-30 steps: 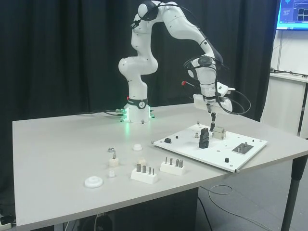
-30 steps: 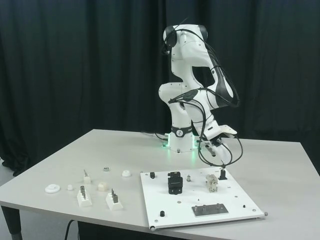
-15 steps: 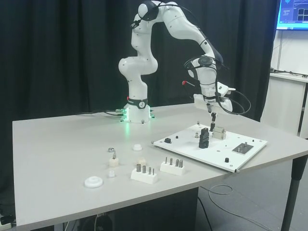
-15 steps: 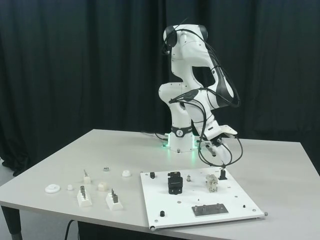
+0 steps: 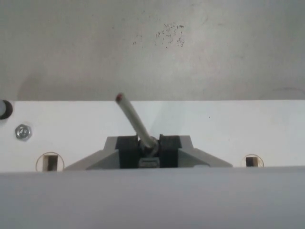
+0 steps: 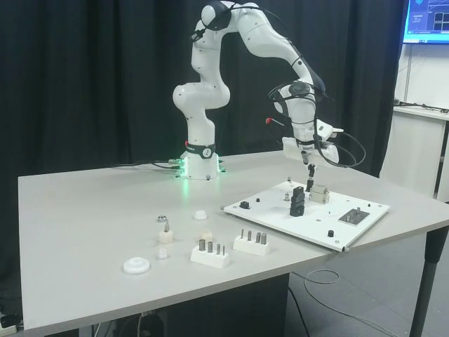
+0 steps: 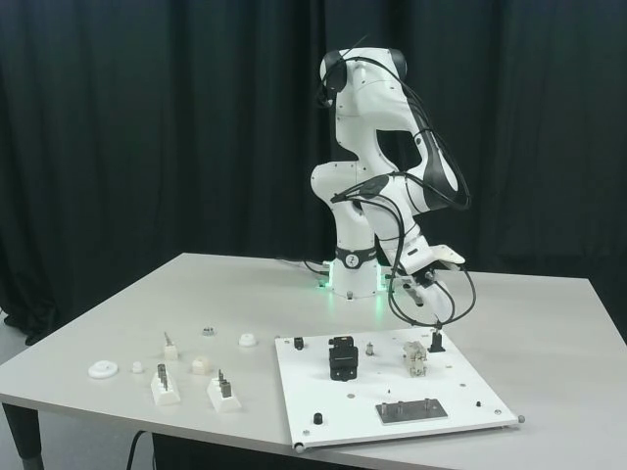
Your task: Insert USB.
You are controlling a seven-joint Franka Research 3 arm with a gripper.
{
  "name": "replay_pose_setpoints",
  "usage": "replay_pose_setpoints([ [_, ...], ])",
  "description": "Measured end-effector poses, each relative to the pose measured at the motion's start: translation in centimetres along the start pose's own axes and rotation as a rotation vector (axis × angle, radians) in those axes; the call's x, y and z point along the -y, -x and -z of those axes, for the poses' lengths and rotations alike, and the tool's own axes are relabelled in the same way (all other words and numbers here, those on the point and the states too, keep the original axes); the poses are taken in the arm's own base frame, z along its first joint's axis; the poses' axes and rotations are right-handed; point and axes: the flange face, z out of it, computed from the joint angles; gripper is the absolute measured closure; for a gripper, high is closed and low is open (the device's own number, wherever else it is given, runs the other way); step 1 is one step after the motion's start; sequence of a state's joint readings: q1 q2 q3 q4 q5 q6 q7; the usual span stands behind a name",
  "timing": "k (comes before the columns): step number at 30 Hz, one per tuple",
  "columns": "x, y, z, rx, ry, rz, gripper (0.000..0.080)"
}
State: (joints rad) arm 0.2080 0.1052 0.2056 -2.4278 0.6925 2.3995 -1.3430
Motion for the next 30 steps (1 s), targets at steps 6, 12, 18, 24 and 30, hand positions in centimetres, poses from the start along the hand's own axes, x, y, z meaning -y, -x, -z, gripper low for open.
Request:
replay_pose_setpoints([
  [6,0.05,-0.25,0.04,-0.002,0.001,0.01,0.0714],
  [12,0.15,-0.63,0.08,-0.003,0.002,0.024,0.0714],
  [18,0.15,-0.7,0.12,-0.004,0.003,0.031,0.0714],
  [24,0.13,-0.68,0.07,-0.003,0.003,0.033,0.0714],
  [30,0.1,-0.61,-0.07,-0.002,0.001,0.032,0.0714],
])
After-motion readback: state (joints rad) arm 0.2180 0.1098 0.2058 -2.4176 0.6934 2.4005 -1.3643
